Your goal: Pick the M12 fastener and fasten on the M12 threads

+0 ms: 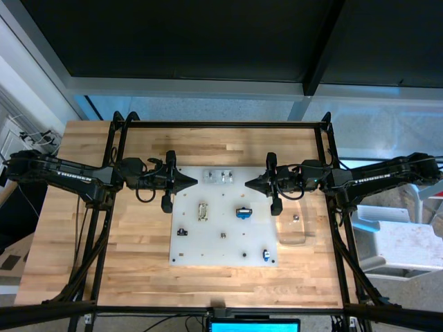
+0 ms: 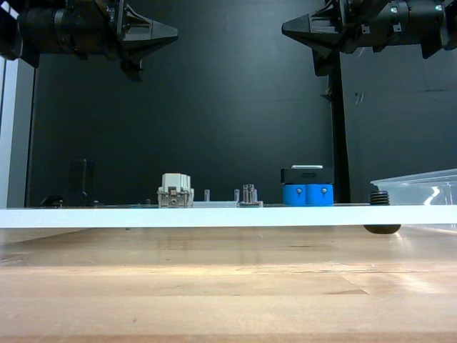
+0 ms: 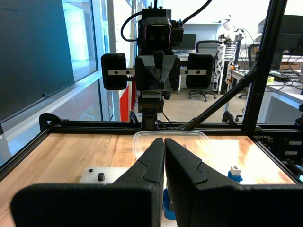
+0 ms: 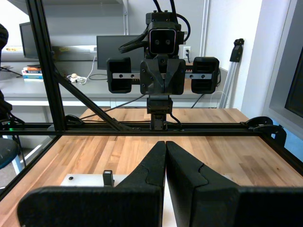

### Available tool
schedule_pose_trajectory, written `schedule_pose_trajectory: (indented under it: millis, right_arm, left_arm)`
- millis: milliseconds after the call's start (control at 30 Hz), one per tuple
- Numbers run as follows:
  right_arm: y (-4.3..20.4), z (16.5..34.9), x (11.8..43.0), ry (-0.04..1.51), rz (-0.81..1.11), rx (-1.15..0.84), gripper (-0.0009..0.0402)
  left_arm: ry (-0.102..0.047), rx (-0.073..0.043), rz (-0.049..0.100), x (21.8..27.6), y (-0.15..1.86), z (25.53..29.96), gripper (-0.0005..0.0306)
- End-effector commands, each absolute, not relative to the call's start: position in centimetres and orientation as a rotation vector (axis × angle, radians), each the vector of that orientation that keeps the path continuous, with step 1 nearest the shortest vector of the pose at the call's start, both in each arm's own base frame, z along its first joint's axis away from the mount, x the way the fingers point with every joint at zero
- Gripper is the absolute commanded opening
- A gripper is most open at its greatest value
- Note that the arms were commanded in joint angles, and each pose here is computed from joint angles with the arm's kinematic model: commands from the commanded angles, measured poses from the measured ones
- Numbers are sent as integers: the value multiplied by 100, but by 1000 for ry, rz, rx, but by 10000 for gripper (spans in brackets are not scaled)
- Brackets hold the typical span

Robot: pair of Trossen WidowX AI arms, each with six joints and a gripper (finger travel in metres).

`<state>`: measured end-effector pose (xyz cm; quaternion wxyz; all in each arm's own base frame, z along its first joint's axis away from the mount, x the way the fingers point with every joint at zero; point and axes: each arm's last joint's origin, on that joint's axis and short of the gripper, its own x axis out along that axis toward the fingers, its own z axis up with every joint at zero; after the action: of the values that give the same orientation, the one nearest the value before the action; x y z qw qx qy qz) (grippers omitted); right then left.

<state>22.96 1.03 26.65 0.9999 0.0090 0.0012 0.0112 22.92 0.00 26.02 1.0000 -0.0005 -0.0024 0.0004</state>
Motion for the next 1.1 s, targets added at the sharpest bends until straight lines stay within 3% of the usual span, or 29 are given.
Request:
schedule_pose_trajectory:
  millis: [33,500,700,1100]
  right_arm:
    - [91,2673,2296,-6,-21,15,0]
    - [102,2664,2284,19,18,36,0]
    - [106,2694,2297,207,16,32,0]
    - [122,2882,2147,739,65,22,0]
  left_arm:
    - [-5,-1,0,2292,0,2602,0]
    - [-5,-1,0,2292,0,2602,0]
    - [-5,-1,0,2292,0,2602,0]
    - [-5,-1,0,2292,0,2602,0]
